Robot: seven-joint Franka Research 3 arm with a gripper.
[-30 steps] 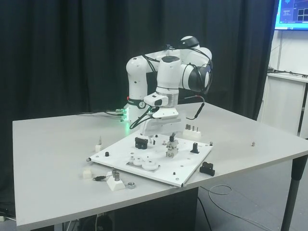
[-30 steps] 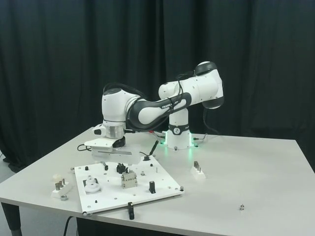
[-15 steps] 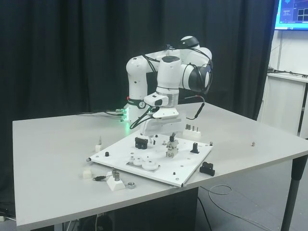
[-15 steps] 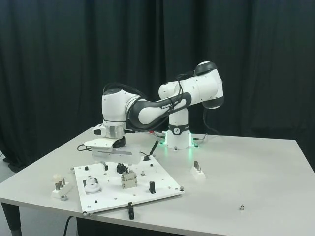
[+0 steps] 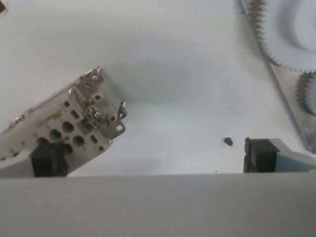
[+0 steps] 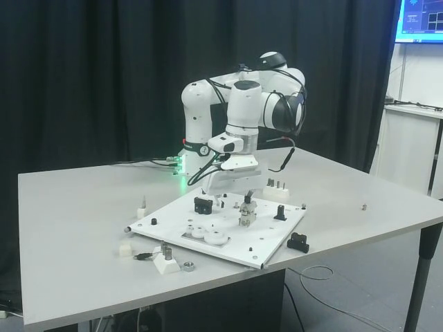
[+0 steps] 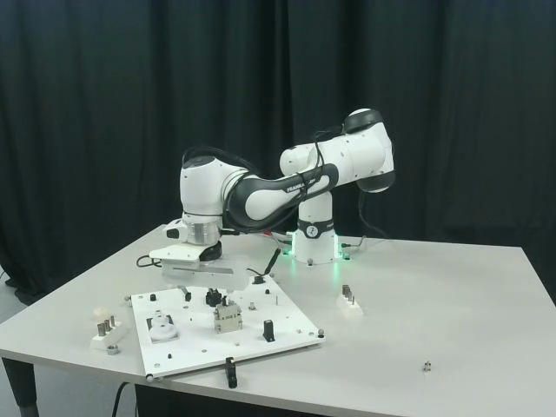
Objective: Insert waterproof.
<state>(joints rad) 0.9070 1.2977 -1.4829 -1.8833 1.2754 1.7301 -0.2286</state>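
Hovering over the white board (image 6: pixel 277 232), gripper (image 5: pixel 150 157) spread wide.

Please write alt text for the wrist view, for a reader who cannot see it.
The open gripper hangs over the white board; no object sits between its black fingertips. A grey metal connector housing with round sockets lies tilted by one fingertip, and white gears fill one corner.

Grey multi-hole connector block (image 5: pixel 74 123) tilted on white board (image 5: pixel 173 59); toothed white gears (image 5: pixel 291 34) nearby; claw (image 5: pixel 153 158) fingers spread wide, holding nothing.
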